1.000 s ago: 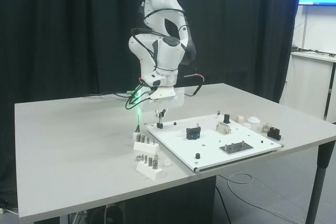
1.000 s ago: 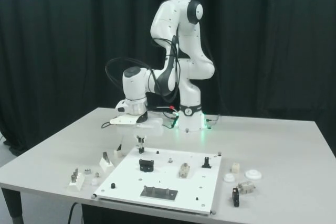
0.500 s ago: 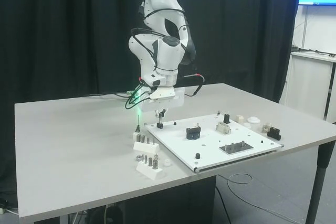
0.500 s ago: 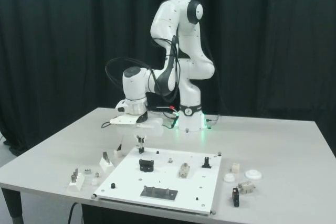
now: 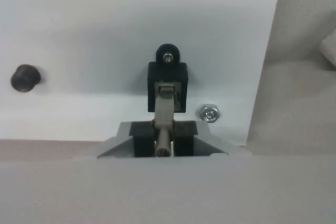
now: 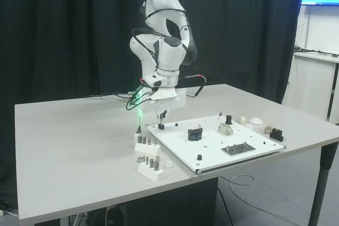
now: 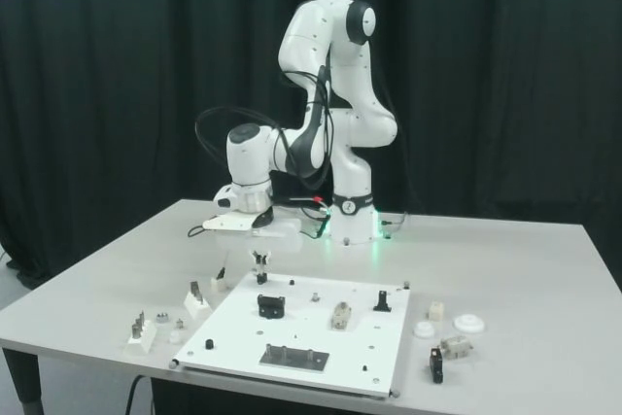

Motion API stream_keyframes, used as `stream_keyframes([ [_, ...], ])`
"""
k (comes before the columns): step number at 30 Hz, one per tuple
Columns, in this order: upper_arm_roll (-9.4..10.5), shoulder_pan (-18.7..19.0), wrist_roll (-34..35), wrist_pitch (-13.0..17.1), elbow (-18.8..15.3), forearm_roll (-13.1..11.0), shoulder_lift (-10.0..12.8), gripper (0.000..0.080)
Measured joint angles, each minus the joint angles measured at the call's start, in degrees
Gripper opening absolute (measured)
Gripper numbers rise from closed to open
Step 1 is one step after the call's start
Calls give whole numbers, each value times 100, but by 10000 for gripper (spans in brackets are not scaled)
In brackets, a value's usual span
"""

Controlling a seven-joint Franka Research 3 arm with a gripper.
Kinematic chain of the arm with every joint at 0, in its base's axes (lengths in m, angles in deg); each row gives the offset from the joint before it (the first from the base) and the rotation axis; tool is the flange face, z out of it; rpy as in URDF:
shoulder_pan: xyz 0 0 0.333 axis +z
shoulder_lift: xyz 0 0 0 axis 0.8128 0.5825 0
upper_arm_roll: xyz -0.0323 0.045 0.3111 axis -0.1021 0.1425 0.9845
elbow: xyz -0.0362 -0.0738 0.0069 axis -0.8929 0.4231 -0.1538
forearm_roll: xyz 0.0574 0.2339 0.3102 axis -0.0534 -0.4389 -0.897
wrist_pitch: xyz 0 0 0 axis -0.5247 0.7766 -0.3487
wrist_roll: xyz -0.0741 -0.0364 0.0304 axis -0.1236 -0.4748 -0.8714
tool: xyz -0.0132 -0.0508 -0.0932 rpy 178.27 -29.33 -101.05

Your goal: Insert Ethernet.

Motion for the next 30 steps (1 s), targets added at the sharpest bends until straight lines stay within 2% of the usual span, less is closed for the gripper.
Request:
stream_keyframes([
  [10, -24, 0, 0, 104, -49, -49, -1, 70],
  [28, -24, 5, 0, 79, -53, -134, -2, 70],
  [29, -24, 5, 0, 59, -53, -144, 0, 107],
  [30, -24, 5, 0, 46, -53, -145, 0, 107],
])
